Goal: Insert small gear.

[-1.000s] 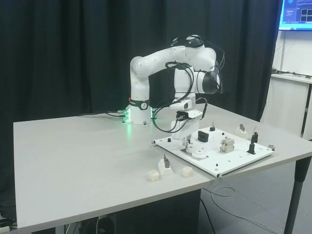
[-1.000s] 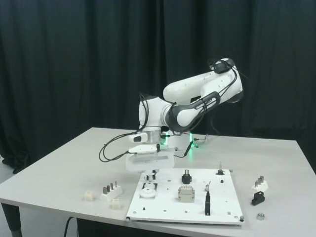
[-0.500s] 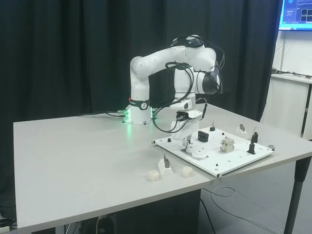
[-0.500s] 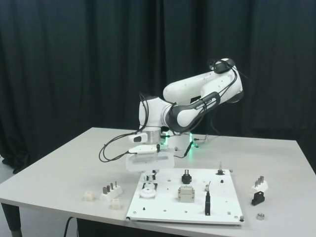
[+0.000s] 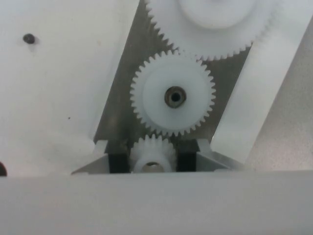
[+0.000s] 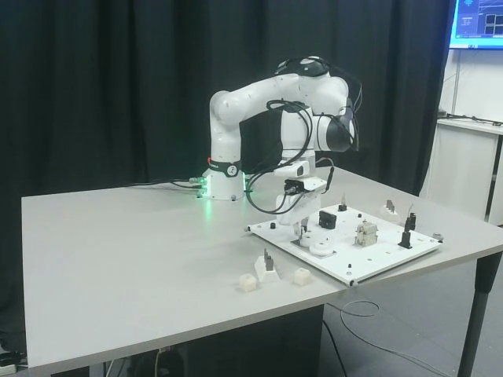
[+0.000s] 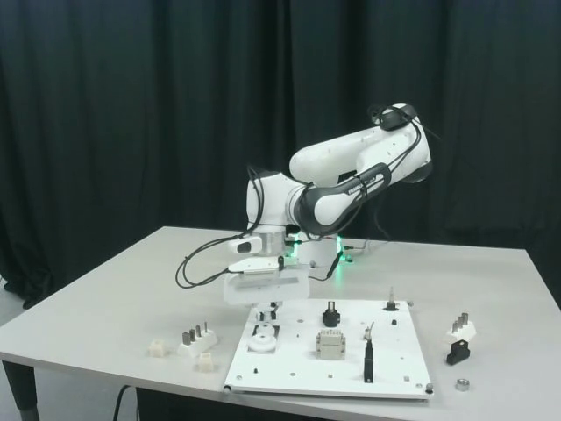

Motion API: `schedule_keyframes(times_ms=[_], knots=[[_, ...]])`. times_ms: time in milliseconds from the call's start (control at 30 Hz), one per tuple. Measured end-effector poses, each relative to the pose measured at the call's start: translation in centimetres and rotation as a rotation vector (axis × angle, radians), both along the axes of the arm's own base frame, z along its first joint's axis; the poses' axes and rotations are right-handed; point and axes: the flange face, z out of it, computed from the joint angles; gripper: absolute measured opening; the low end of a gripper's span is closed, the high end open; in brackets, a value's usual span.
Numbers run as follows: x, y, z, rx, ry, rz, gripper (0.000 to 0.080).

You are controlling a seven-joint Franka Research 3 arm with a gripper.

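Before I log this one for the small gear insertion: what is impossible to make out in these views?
- Small gear, wrist view: its near half is cut off by the white camera-side housing, so its seating on a peg cannot be confirmed.
- Large gear, wrist view: cut by the picture's edge.
- End effector, room views: too small to judge its grip.
- Gears on the white board, first room view: too small to separate.

Black curtains (image 7: 131, 105) hang behind the grey table (image 6: 118, 251) (a screen (image 6: 477, 23) glows beyond).

The arm (image 6: 259, 94) is white with rounded links and black joint sections. Black cables (image 7: 206, 263) loop along it. A green light (image 6: 206, 184) glows at its base (image 6: 222, 182).
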Motion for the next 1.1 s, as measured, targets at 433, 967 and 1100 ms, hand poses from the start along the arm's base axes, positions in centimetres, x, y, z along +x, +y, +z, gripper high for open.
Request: schedule_keyframes(times_ms=[433,967,1100], knots=[[0.3,0.0,0.0,-0.004,0.016,0.019,0.0196],[1.0,0.1,0.0,-0.007,0.043,0.038,0.0412],[1.1,0.0,0.0,-0.008,0.046,0.039,0.0412]])
